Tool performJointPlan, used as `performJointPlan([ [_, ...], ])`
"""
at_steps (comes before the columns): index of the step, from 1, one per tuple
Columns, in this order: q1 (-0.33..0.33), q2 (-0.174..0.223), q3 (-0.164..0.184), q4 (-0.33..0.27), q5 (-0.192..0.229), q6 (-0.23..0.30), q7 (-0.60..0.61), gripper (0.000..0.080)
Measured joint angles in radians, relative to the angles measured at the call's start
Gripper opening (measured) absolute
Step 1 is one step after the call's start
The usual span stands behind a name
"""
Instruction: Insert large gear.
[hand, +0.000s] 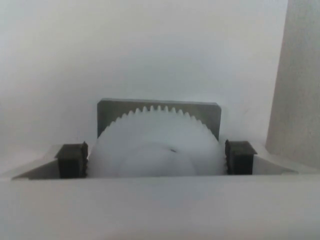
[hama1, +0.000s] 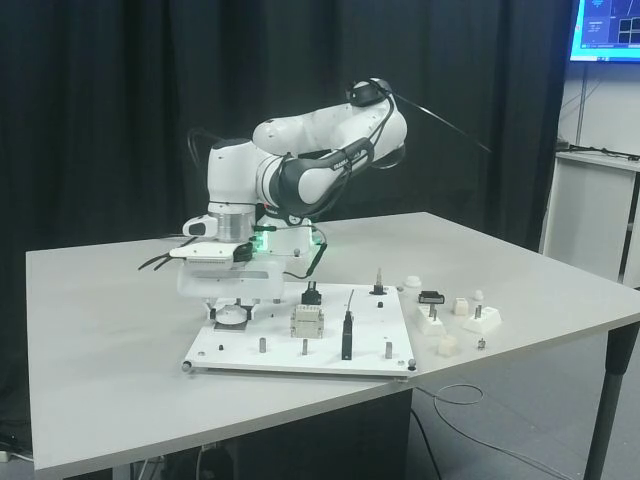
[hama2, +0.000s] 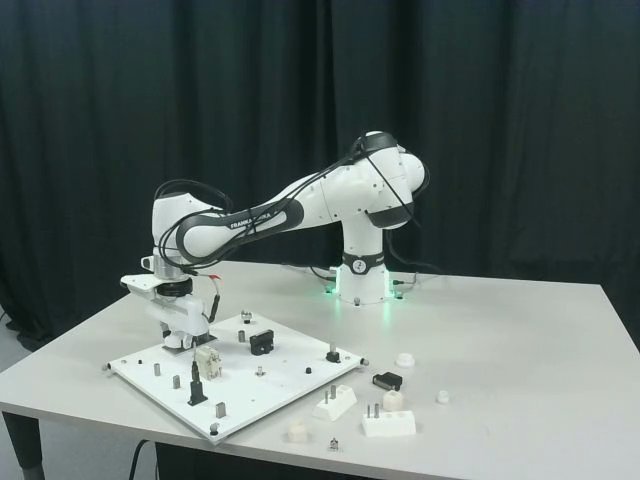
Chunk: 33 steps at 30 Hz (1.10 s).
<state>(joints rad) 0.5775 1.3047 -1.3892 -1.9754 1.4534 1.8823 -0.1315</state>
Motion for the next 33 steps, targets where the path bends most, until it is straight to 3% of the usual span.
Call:
performJointPlan([
  [21,0.000,0.000,-0.002,0.003,-0.012,0.004,0.000,0.0598],
  [22,0.001,0.000,-0.004,0.004,-0.017,0.004,0.000,0.0737],
  [23,0.001,0.000,-0.006,0.004,-0.021,0.004,0.000,0.0782],
  [33,0.009,0.000,-0.048,0.005,-0.084,-0.016,0.000,0.0795],
])
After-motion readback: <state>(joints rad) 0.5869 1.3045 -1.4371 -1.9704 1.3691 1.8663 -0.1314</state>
